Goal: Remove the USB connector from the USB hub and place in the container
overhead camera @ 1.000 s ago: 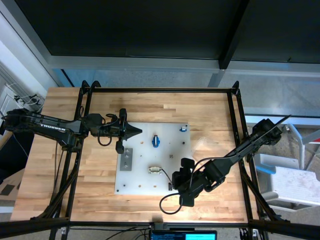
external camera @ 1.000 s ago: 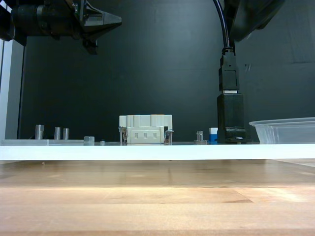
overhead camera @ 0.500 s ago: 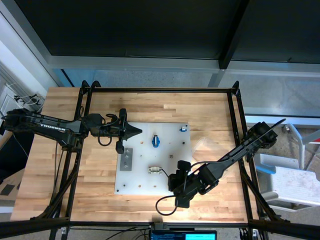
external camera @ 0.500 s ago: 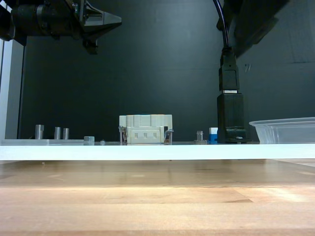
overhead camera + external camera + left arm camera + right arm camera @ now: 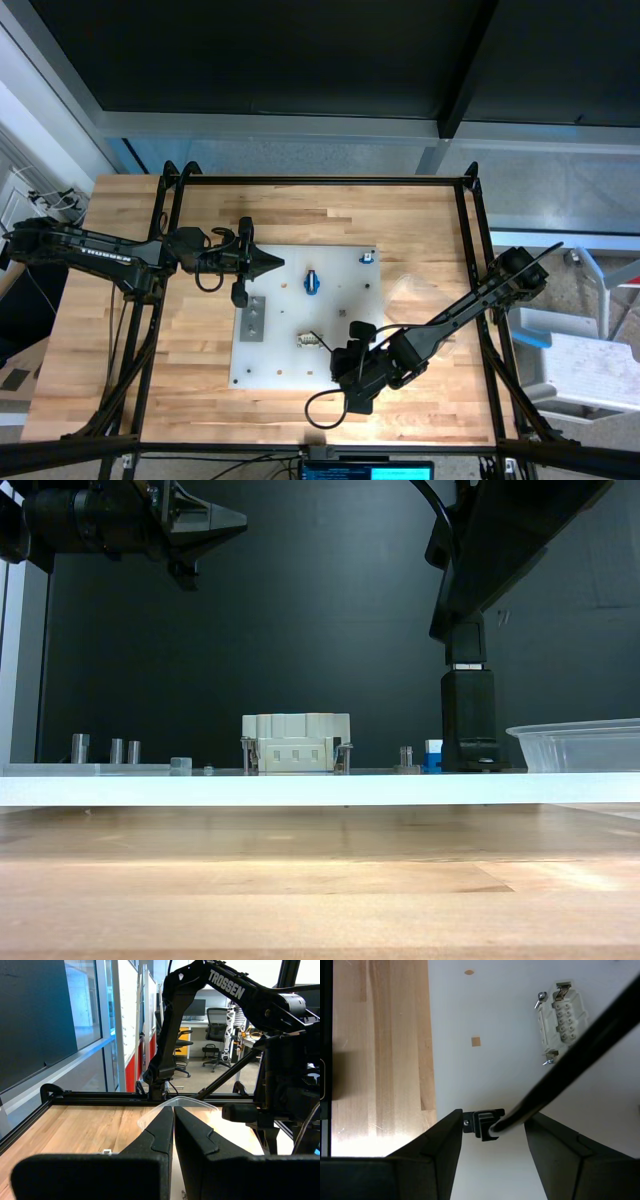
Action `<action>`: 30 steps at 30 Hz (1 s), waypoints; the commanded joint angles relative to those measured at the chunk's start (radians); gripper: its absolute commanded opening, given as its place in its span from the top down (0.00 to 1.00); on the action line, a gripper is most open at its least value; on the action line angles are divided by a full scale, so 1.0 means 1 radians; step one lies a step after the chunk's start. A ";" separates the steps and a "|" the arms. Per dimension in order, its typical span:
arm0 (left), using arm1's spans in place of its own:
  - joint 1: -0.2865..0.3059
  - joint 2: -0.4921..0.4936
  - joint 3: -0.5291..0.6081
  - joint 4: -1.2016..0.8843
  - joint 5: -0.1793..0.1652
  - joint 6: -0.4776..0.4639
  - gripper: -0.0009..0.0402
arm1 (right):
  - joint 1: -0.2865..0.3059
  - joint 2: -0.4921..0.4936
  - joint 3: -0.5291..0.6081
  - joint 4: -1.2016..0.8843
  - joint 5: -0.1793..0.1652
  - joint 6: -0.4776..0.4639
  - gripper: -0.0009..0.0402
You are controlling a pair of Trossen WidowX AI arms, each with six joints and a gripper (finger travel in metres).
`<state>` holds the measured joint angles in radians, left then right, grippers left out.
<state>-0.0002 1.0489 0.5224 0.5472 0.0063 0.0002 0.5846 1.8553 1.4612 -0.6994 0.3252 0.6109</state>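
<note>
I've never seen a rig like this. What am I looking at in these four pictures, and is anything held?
Two robot arms stand at a table's left and right edges. One picture looks down from above, one looks level along the table, and one camera rides on each arm. The left tool is shut, hanging above the left edge of the white board. The right tool is open, straddling the USB connector, which stands plugged into the USB hub. Nothing is held. The clear container lies right of the hub.
</note>
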 commanded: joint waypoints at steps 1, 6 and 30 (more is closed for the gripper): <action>0.000 0.000 0.000 0.000 0.000 0.000 0.98 | -0.003 0.000 -0.006 0.000 -0.003 -0.002 0.63; 0.000 0.000 0.000 0.000 0.000 0.000 0.98 | -0.003 0.000 -0.012 0.000 -0.013 -0.009 0.70; 0.000 0.000 0.000 0.000 0.000 0.000 0.98 | -0.006 0.000 -0.010 0.004 -0.013 -0.036 0.98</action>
<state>-0.0002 1.0489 0.5228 0.5472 0.0063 0.0002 0.5793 1.8557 1.4490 -0.6949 0.3092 0.5777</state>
